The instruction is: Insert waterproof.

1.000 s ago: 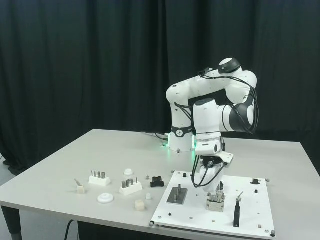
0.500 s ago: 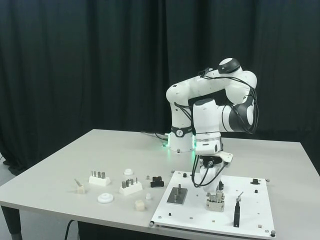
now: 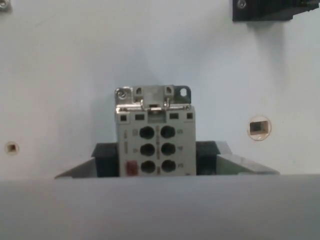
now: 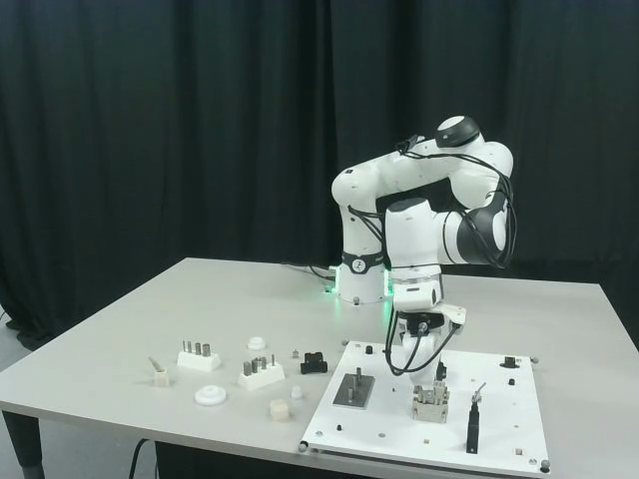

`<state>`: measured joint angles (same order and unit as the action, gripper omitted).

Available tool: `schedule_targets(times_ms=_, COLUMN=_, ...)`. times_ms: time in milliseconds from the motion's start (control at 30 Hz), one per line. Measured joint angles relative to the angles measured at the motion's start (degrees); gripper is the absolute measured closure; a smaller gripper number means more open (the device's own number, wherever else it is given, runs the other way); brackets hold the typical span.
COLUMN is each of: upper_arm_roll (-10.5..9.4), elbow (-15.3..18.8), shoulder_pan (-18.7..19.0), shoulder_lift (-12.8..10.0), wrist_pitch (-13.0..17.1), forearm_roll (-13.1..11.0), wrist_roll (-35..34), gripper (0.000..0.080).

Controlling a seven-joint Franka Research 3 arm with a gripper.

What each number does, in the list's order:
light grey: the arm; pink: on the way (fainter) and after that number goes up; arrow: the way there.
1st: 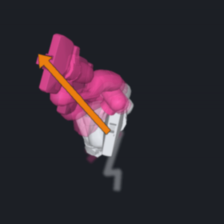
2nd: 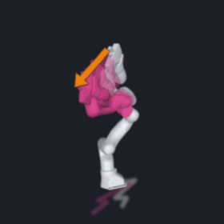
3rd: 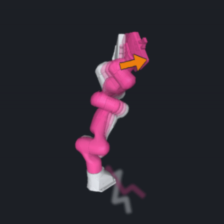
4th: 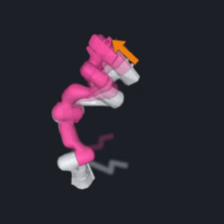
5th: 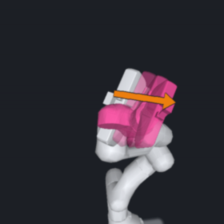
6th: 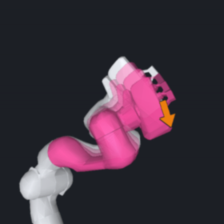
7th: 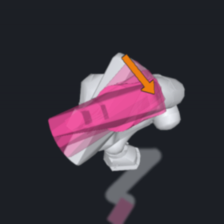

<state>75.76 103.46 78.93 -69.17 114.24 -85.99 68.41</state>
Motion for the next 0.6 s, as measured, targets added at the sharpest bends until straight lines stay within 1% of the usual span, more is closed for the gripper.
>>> schedule_targets(times_ms=367, upper_arm_roll=-0.01, elbow=0.0, shoulder_pan=-0.1, shoulder_lift=0.0, wrist_pitch=-0.1, forearm_roll=-0.2, wrist_roll=0.4, gripper=0.0489)
schedule_targets(times_ms=600, upper_arm_roll=-0.16, elbow=0.0, shoulder_pan=-0.3, shoulder_lift=0.0, wrist_pitch=-0.3, forearm_roll=-0.6, wrist_roll=1.9, gripper=0.0489)
